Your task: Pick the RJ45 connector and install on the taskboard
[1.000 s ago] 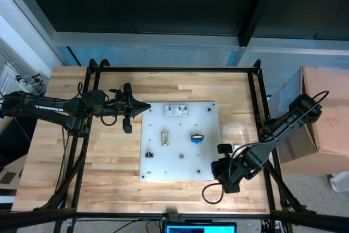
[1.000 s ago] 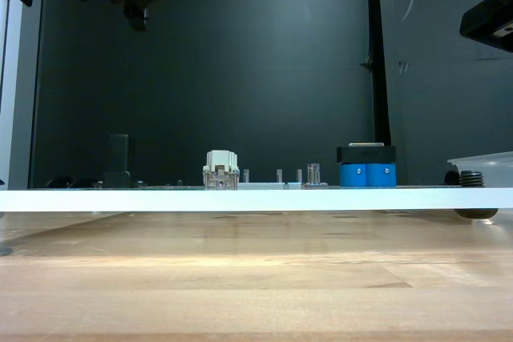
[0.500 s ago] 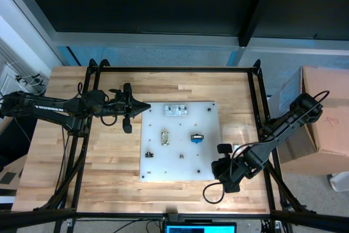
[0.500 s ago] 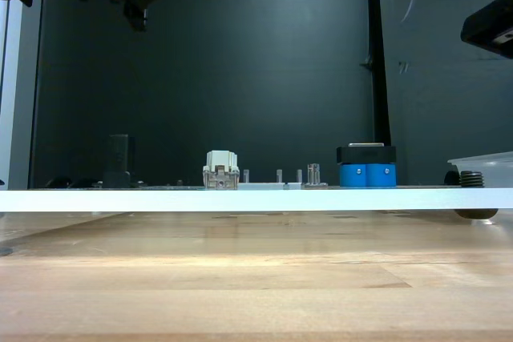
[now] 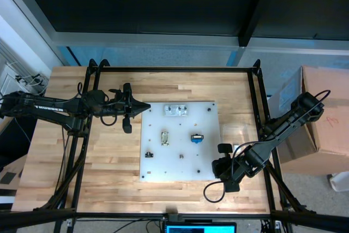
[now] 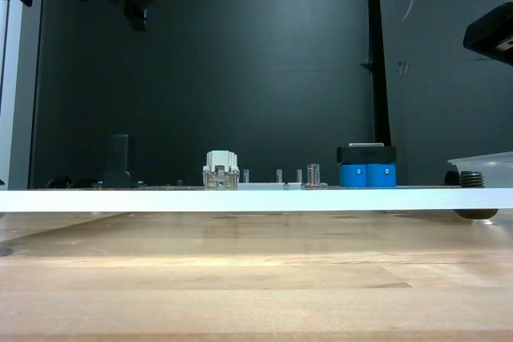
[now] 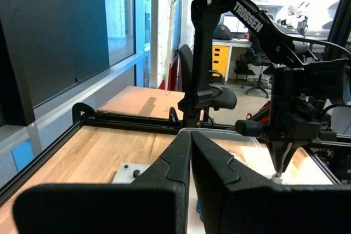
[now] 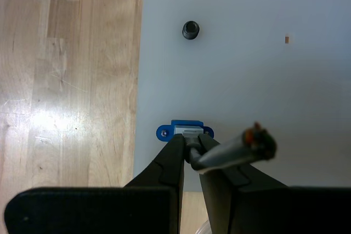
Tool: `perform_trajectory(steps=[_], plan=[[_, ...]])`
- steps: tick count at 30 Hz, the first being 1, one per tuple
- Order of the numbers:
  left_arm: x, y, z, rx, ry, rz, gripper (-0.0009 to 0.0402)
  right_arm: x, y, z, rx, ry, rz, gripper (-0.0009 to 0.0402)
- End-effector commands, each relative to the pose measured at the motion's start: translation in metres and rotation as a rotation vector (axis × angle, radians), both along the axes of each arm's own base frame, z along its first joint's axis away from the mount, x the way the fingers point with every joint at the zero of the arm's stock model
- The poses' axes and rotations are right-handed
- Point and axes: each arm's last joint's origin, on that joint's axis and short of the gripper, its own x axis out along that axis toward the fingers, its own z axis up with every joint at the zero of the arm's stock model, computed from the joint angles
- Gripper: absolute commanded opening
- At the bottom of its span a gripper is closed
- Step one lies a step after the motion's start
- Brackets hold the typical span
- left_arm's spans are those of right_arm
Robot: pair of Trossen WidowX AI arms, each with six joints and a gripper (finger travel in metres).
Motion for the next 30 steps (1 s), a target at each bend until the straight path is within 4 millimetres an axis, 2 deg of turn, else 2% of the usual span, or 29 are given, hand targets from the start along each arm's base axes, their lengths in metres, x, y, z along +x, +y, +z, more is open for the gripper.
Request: perform_trajectory(steps=[1,10,22,30], plan=[[0.000,0.000,0.000,0.000,0.000,0.000,0.0000,0.000,0.000,-0.001,-0.004,0.014,0.005,0.0000],[0.000,0.000,0.000,0.000,0.000,0.000,0.0000,0.002,0.002,0.004,0.004,0.001,0.010,0.0005],[0.000,0.000,0.000,0.000,0.000,0.000,0.0000,0.003,0.002,0.007,0.008,-0.013,0.005,0.0092],[0.000,0.000,0.000,0.000,0.000,0.000,0.0000,0.000,-0.002,0.016,0.034,-0.029,0.003,0.0130]])
